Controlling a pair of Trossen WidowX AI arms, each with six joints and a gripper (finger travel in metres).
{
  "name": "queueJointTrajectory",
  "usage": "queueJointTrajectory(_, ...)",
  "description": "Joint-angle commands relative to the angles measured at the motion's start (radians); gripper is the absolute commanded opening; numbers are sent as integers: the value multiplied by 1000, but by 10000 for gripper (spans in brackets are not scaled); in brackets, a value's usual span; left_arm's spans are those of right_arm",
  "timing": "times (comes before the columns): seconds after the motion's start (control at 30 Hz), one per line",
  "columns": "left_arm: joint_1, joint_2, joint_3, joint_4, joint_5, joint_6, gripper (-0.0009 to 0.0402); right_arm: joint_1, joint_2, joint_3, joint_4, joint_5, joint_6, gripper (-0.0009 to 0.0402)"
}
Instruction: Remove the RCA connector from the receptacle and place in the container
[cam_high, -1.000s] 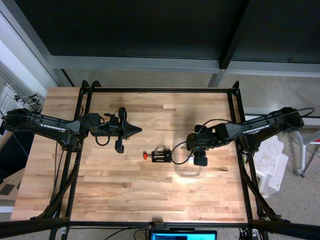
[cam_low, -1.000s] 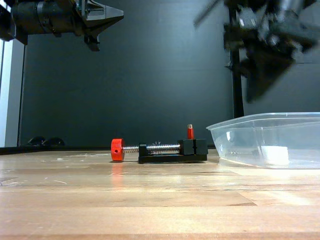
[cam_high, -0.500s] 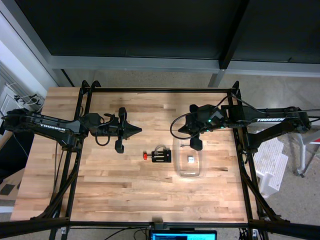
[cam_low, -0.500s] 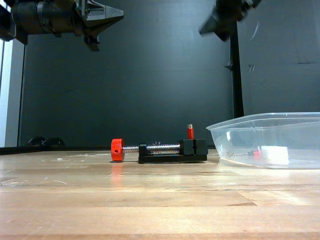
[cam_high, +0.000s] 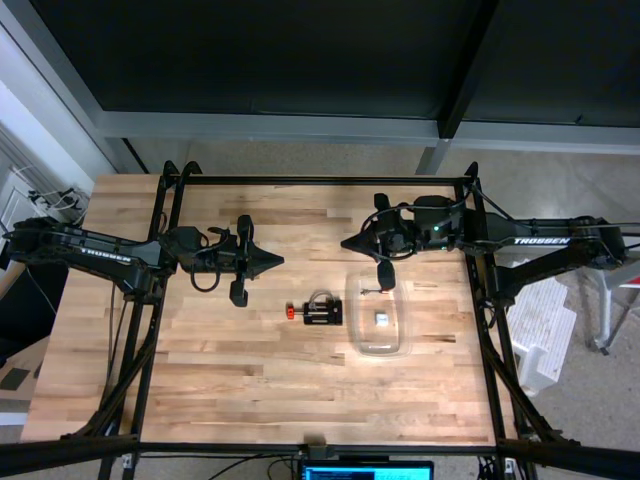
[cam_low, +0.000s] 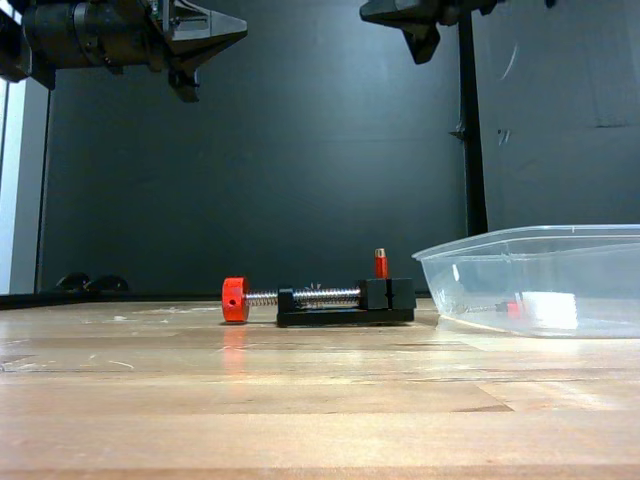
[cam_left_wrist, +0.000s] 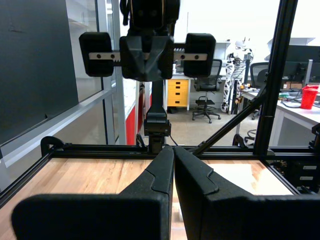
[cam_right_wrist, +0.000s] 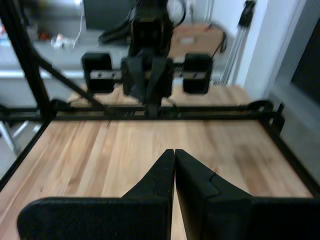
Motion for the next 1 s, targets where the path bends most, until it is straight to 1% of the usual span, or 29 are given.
queueJointTrajectory(0.03, 0, 0, 0, 0, 0, 0, 0, 1, -29, -80, 140, 1, 6, 0)
queueJointTrajectory(0.2, 0, 0, 0, 0, 0, 0, 0, 1, -62, -203, 356, 15, 23, 0)
queueJointTrajectory(0.27, 0, 0, 0, 0, 0, 0, 0, 2, -63, -234, 394, 42, 21, 0)
queueJointTrajectory(0.4, 0, 0, 0, 0, 0, 0, 0, 6, -61, -285, 456, 35, 28, 0)
queueJointTrajectory(0.43, 0, 0, 0, 0, 0, 0, 0, 6, -63, -296, 470, 31, 29, 0)
queueJointTrajectory(0.5, 0, 0, 0, 0, 0, 0, 0, 8, -68, -313, 489, 8, 43, 0)
queueJointTrajectory(0.77, 0, 0, 0, 0, 0, 0, 0, 15, -78, -347, 491, -4, 45, 0)
queueJointTrajectory(0.83, 0, 0, 0, 0, 0, 0, 0, 16, -79, -354, 494, -18, 45, 0)
queueJointTrajectory(1.0, 0, 0, 0, 0, 0, 0, 0, 17, -79, -373, 516, -17, 47, 0)
